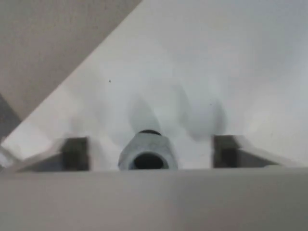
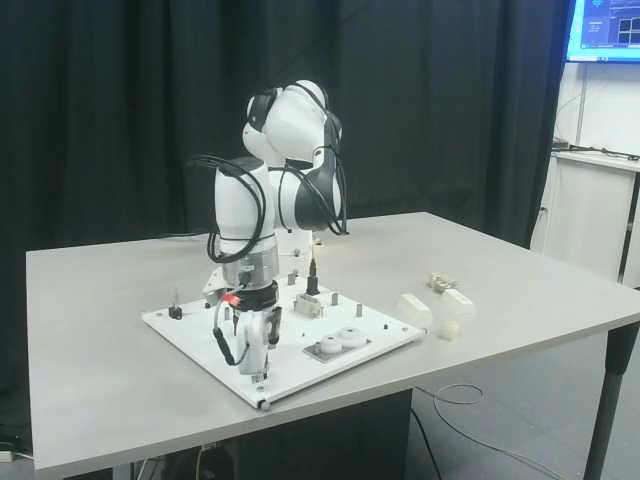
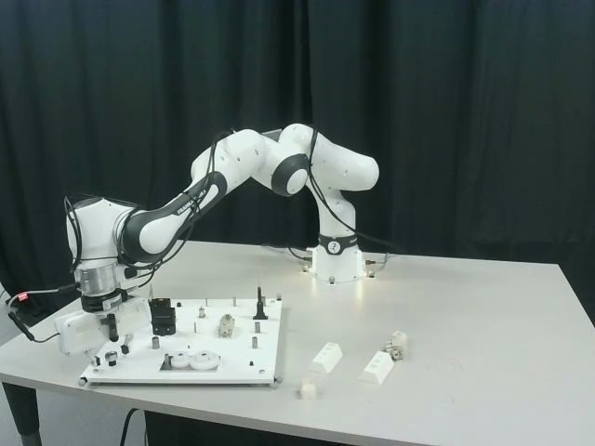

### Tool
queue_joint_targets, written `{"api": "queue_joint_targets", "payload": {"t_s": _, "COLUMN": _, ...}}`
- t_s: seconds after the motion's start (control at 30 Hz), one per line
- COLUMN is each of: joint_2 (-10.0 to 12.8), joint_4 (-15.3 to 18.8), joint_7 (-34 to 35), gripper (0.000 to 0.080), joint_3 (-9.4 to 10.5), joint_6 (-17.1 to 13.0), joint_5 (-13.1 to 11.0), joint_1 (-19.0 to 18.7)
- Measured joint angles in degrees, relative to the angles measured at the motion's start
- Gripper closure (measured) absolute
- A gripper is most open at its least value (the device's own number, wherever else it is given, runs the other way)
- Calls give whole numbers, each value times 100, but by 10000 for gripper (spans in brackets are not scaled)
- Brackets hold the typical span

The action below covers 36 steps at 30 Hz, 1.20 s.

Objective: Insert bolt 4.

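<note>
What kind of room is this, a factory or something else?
Most likely a robotics lab or demo space, not a factory: one white arm bolted to a grey table, a white practice board of small parts, black curtains all round, and a monitor in the corner.

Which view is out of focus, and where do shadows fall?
Wrist view: soft throughout, the bolt and both fingertips blurred, two faint shadows on the white board behind. Both room views: sharp, evenly lit, only weak shadows on the grey table.
</note>
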<state>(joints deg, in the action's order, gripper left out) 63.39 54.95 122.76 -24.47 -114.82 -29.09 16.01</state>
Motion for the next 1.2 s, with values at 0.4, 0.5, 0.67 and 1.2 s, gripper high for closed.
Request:
{"api": "queue_joint_targets", "payload": {"t_s": 0.4, "joint_2": 2, "joint_4": -290, "joint_7": -471, "gripper": 27, "joint_3": -242, "joint_6": 319, "joint_5": 0, "joint_1": 1}}
{"api": "queue_joint_targets", "payload": {"t_s": 0.5, "joint_2": 2, "joint_4": -371, "joint_7": -698, "gripper": 27, "joint_3": -293, "joint_6": 402, "joint_5": 0, "joint_1": 4}}
{"api": "queue_joint_targets", "payload": {"t_s": 0.67, "joint_2": 2, "joint_4": -453, "joint_7": -1221, "gripper": 7, "joint_3": -323, "joint_6": 431, "joint_5": 0, "joint_1": 13}}
{"api": "queue_joint_targets", "payload": {"t_s": 1.2, "joint_2": 2, "joint_4": -536, "joint_7": -3653, "gripper": 3, "joint_3": -447, "joint_6": 366, "joint_5": 2, "joint_1": 38}}
